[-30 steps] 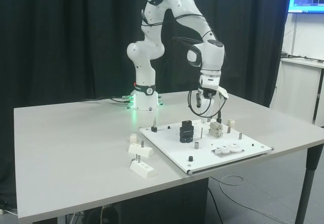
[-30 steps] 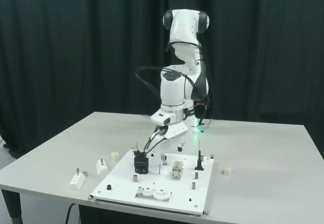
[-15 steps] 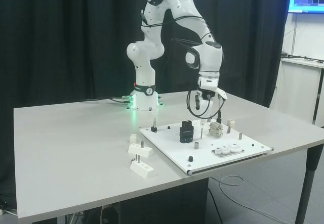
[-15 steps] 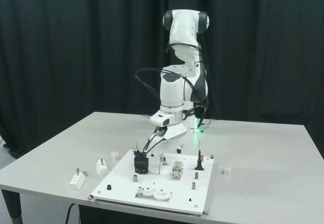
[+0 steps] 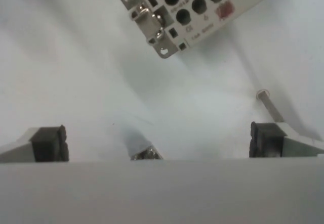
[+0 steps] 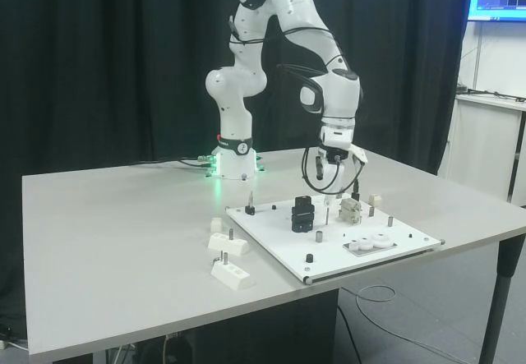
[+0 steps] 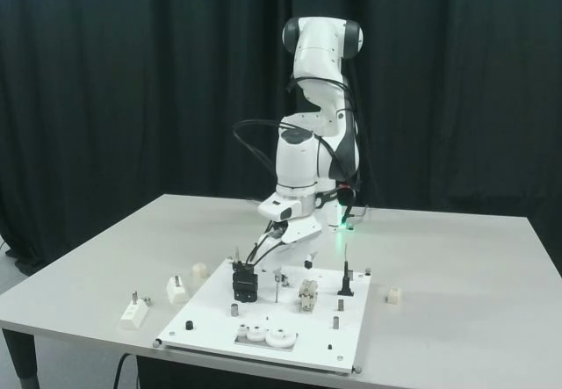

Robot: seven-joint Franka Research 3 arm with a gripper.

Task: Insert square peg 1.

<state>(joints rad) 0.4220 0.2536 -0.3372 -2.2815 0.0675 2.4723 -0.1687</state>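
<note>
1. The pincer (image 5: pixel 157 142) hangs spread wide and empty above the white board (image 6: pixel 275 241), its fingertips (image 5: pixel 48 143) well apart.
2. A small grey stub (image 5: pixel 144 154) sits below, between the fingertips and nearer one than the other. I take it for square peg 1 (it is half hidden, so I cannot be sure).
3. Closing from this off-centre stance could shove the peg sideways or tip it.
4. A thin pin (image 5: pixel 263 95) stands just beside one fingertip, and a connector block (image 5: pixel 187 11) lies near, ahead of both. A careless descent might strike either.
5. A skewed grip would likely jam a square peg at its hole.
</note>
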